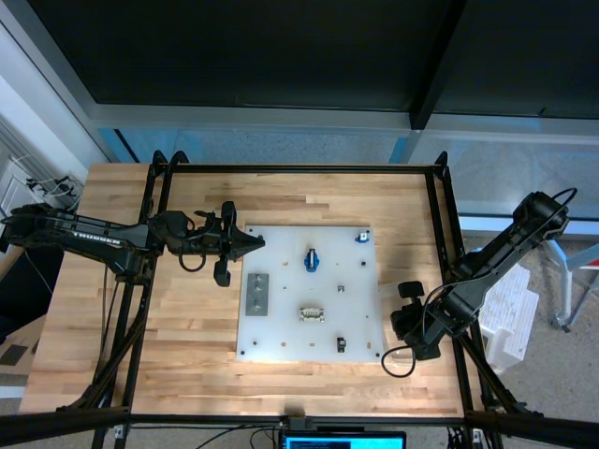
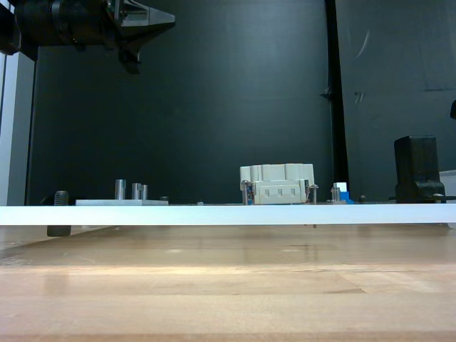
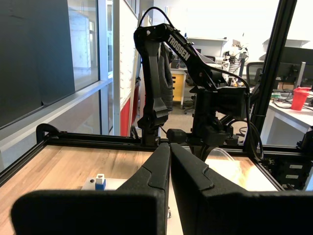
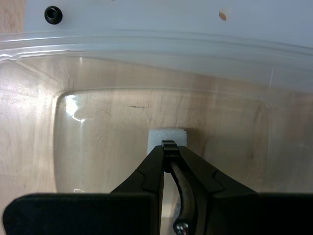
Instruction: Pick the USB connector and install on taskboard
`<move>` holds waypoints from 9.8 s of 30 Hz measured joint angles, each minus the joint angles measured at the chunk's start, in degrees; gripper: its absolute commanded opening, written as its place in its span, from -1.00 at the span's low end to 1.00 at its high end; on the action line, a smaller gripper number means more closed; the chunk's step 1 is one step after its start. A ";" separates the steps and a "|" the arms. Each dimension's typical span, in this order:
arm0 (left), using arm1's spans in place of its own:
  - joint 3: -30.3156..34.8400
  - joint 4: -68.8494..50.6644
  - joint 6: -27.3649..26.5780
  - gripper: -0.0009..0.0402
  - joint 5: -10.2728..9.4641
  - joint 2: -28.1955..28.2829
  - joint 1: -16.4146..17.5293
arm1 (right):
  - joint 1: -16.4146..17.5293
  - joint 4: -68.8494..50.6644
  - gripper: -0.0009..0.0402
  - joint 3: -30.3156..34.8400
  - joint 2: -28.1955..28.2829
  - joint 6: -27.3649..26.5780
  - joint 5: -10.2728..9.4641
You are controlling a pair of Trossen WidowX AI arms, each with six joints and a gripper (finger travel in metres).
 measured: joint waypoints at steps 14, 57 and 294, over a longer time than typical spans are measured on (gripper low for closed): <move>0.00 0.00 0.02 -0.96 0.02 0.02 0.00 | 1.42 2.21 -0.96 -2.73 -3.82 0.20 1.16; 0.00 0.00 0.00 -0.96 0.02 0.00 0.00 | -2.29 -8.09 -0.96 11.30 -3.28 1.60 3.82; 0.00 0.02 0.00 -0.96 0.00 0.00 0.00 | -33.24 14.10 -0.96 23.54 0.22 -26.47 -1.38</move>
